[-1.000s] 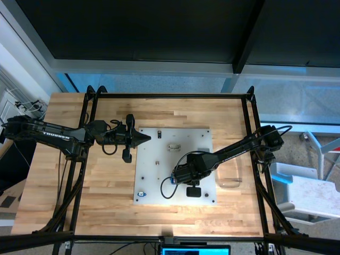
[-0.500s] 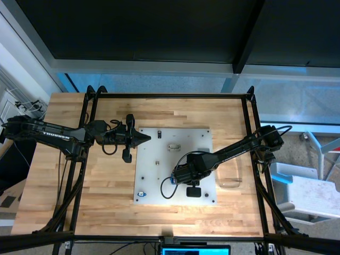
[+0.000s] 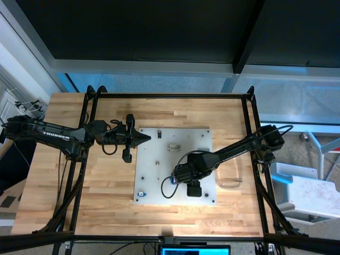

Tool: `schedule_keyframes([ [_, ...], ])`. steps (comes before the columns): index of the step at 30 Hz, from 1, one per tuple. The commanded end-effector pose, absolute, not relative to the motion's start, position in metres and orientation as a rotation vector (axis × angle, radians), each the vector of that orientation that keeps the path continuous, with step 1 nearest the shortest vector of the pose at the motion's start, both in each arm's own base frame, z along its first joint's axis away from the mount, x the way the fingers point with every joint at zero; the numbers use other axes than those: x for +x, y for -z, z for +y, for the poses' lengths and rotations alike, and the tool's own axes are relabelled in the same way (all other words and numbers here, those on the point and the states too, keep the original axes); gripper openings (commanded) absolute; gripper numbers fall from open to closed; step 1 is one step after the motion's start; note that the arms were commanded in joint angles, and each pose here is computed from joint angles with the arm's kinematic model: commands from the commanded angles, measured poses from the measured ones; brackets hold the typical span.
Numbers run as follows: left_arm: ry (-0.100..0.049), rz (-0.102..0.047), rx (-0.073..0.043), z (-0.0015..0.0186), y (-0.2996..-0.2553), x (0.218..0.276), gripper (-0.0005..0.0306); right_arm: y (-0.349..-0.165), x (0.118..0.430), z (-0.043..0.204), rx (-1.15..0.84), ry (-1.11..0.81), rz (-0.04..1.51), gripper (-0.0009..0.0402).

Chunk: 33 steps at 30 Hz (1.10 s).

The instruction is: Pick the 16mm cylinder and place it in the taskboard

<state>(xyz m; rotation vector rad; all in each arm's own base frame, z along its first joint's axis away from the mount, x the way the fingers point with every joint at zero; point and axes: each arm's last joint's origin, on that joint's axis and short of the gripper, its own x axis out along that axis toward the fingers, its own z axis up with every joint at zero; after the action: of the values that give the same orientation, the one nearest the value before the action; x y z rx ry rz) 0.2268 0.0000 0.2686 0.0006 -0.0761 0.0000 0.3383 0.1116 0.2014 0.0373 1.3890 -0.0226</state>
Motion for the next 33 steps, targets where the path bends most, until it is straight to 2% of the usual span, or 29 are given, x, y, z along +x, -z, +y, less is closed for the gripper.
schedule_keyframes([
  [1,0.0,-0.076,0.001,0.0,-0.2686,0.2268,0.0,-0.208,0.335,0.111,0.039,0.021,1.383,0.0188],
  [22,0.0,-0.076,0.001,0.0,-0.2686,0.2268,0.0,-0.252,0.315,0.104,0.065,-0.002,1.289,0.019],
  [33,0.0,-0.076,0.001,0.0,-0.2686,0.2268,0.0,-0.253,0.313,0.103,0.062,0.001,1.301,0.019],
])
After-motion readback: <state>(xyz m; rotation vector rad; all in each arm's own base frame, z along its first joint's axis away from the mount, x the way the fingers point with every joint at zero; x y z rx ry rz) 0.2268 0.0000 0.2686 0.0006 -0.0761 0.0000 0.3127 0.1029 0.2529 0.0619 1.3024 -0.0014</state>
